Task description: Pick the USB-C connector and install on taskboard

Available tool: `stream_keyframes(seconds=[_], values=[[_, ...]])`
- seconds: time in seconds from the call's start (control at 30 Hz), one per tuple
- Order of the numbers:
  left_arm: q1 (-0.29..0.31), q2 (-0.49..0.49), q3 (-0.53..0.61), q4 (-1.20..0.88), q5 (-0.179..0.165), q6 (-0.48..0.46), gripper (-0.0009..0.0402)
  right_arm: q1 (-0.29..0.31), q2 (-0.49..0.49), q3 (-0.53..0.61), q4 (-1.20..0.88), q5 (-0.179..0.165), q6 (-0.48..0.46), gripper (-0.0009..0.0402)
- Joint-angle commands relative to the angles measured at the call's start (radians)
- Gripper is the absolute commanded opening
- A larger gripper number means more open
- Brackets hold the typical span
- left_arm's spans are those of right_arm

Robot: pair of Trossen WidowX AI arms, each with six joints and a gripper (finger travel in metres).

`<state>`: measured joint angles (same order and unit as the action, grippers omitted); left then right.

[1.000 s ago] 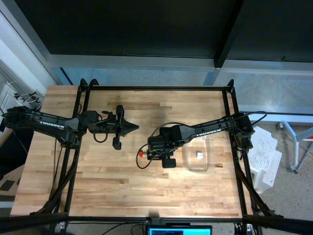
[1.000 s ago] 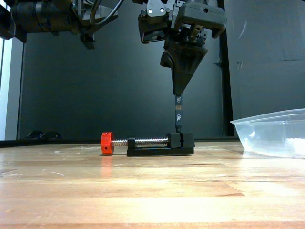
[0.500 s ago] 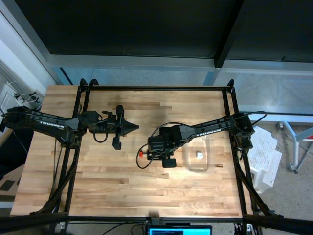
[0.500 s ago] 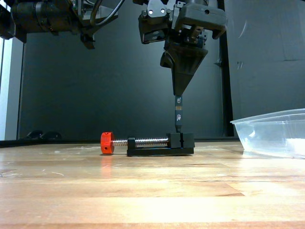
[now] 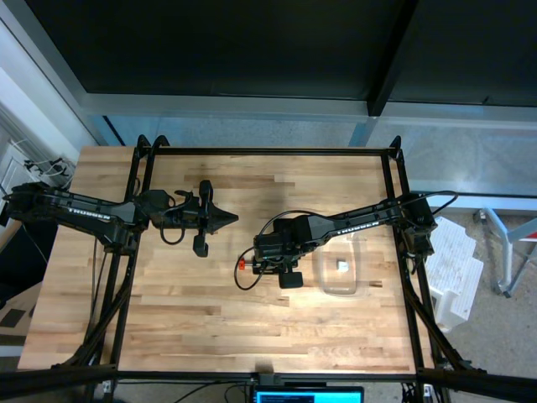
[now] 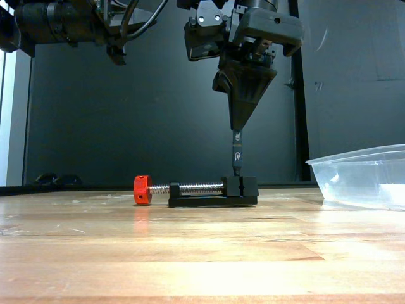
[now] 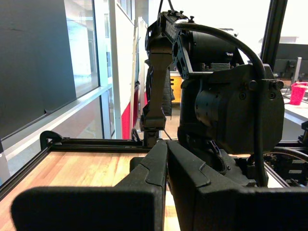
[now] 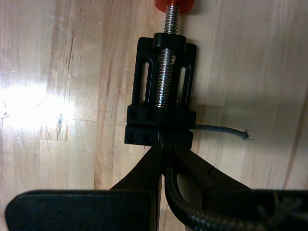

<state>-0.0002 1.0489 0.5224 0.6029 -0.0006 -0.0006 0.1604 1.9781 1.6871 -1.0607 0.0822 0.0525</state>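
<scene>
Pinching USB-C connector (image 6: 236, 154) atop taskboard (image 6: 212, 197), seemingly: right gripper (image 6: 237, 126); left gripper (image 5: 232, 219) aloft.

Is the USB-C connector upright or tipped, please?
Upright: connector stands vertical on the taskboard, right hand gripping it; left hand shut, aloft.

The high camera looks down and away from above the desk's (image 5: 210, 336) near edge, covering the whole top. The low camera sits at desk height on that edge, level and close to the taskboard (image 6: 243, 189). The right wrist camera peers down the right tool (image 8: 165, 142), clamped on the USB-C connector (image 6: 236, 155), onto that same taskboard. The left wrist camera looks level along the closed left tool (image 7: 167, 144), over the desk's left half, toward the right arm (image 7: 226, 110).
</scene>
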Motion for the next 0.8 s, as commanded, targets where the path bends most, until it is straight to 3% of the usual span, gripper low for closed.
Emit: stream_keyframes(seconds=[0.03,0.8], values=[[0.0,0.0,0.0,0.0,0.0,0.0,0.0,-0.002,0.0,-0.016,0.023,0.0,-0.008,0.0],[0.0,0.0,0.0,0.0,0.0,0.0,0.0,-0.005,0.0,-0.034,0.035,0.0,-0.009,0.0]])
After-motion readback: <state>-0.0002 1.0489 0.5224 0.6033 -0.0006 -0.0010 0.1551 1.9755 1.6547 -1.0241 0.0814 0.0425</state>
